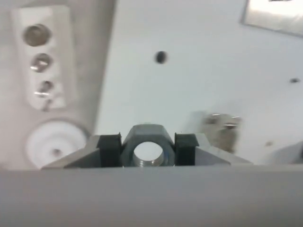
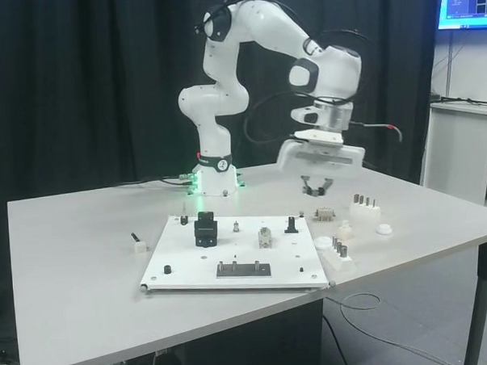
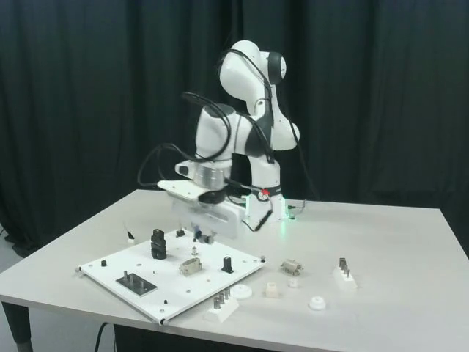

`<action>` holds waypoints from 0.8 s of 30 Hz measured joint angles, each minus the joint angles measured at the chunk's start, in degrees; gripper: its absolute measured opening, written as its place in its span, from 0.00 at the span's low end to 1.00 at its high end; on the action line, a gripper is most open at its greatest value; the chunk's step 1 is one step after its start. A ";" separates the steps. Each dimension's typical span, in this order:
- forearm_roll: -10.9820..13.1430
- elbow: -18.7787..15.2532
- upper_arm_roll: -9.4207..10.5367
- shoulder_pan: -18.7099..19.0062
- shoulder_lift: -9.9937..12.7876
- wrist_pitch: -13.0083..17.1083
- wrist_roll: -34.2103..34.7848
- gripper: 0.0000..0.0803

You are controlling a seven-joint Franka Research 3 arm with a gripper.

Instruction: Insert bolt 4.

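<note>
In the wrist view my gripper [image 1: 147, 150] is shut on a grey hexagonal part [image 1: 147, 133] with a threaded bore, one black pad on each side of it. In the room views the gripper [image 2: 316, 187] [image 3: 201, 236] hangs above the back of the white assembly board [image 2: 231, 260] [image 3: 168, 282]; the held part is too small to make out there. A white holder with three bolts [image 1: 42, 59] [image 2: 337, 255] [image 3: 222, 306] stands just off the board's edge.
A white disc [image 1: 56, 142] [image 2: 323, 243] lies beside the bolt holder. On the board are a black block [image 2: 205, 231], a small metal fixture [image 1: 220, 125] [image 2: 264, 236], a black clip [image 2: 291, 224] and a grey plate with pins [image 2: 243, 270]. A second pin holder [image 2: 363, 209] stands further right.
</note>
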 joint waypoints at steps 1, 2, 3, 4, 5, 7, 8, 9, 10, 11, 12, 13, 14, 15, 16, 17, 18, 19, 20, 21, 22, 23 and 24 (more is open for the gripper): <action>0.00 0.00 -0.04 -0.46 -0.24 -0.28 -1.38 0.29; 0.00 0.00 -0.11 -0.92 -0.48 -0.62 -2.75 0.29; 0.00 0.00 -0.20 -1.32 -0.70 -0.95 -4.00 0.29; 0.00 0.00 -0.34 -1.73 -0.91 -1.22 -5.40 0.29; 0.00 0.00 -0.53 -2.05 -1.11 -1.44 -6.67 0.29; 0.02 0.00 -1.00 -2.71 -1.52 -1.98 -9.73 0.29; 0.05 0.00 -1.31 -3.01 -1.71 -2.22 -11.43 0.29; 0.07 -0.01 -1.63 -3.29 -1.90 -2.44 -13.07 0.29; 0.10 0.00 -1.98 -3.52 -2.07 -2.68 -14.70 0.29; 0.14 -0.01 -2.35 -3.70 -2.22 -2.94 -16.28 0.29; 0.19 -0.01 -2.77 -3.88 -2.38 -3.22 -17.96 0.29; 0.26 -0.01 -3.18 -4.05 -2.52 -3.42 -19.53 0.29; 0.39 -0.01 -3.64 -4.18 -2.66 -3.57 -21.06 0.29; 0.57 -0.01 -4.15 -4.26 -2.80 -3.73 -22.62 0.29; 0.74 -0.01 -4.69 -4.34 -2.93 -3.89 -24.20 0.29; 0.94 -0.01 -5.26 -4.37 -3.05 -4.03 -25.82 0.29; 1.14 -0.01 -5.87 -4.39 -3.15 -4.13 -27.54 0.29; 1.40 -0.01 -6.49 -4.39 -3.23 -4.19 -29.24 0.29; 1.71 -0.01 -7.10 -4.39 -3.31 -4.23 -30.93 0.29; 2.02 -0.01 -7.77 -4.39 -3.38 -4.26 -32.66 0.29; 2.28 -0.01 -8.39 -4.38 -3.43 -4.27 -34.27 0.29; 2.53 -0.01 -9.04 -4.39 -3.47 -4.27 -35.89 0.29; 2.87 -0.01 -9.73 -4.39 -3.51 -4.27 -37.59 0.29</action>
